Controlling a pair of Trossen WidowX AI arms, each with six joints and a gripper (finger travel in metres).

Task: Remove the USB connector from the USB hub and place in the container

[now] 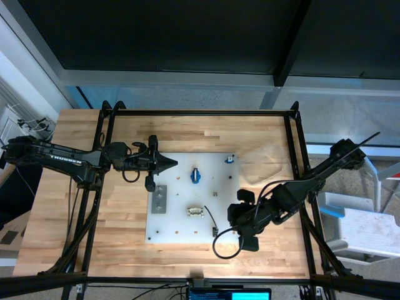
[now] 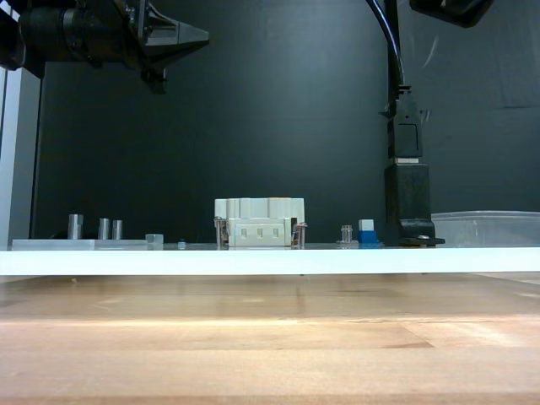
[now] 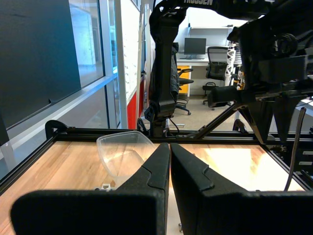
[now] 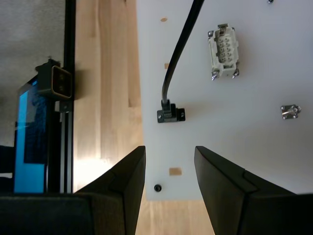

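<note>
L arm (image 1: pixel 56 156) stretched level inward, L gripper (image 1: pixel 171 164) up high, fingers pressed together, R arm (image 1: pixel 312 178) reaching in, R gripper (image 4: pixel 168 152) aimed downward, fingers apart

Setting: wooden table (image 1: pixel 59 206) within a black frame (image 1: pixel 200 113), dark panel (image 2: pixel 295 101) behind. Beyond it lies a bright office with tall windows (image 3: pixel 85 44), monitor (image 3: pixel 195 47) and swivel chair (image 3: pixel 216 72).

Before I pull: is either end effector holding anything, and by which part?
Nothing is held. The right end effector hangs open over the board near the plugged-in USB connector. The left end effector, shut and empty, is over its left edge.
</note>
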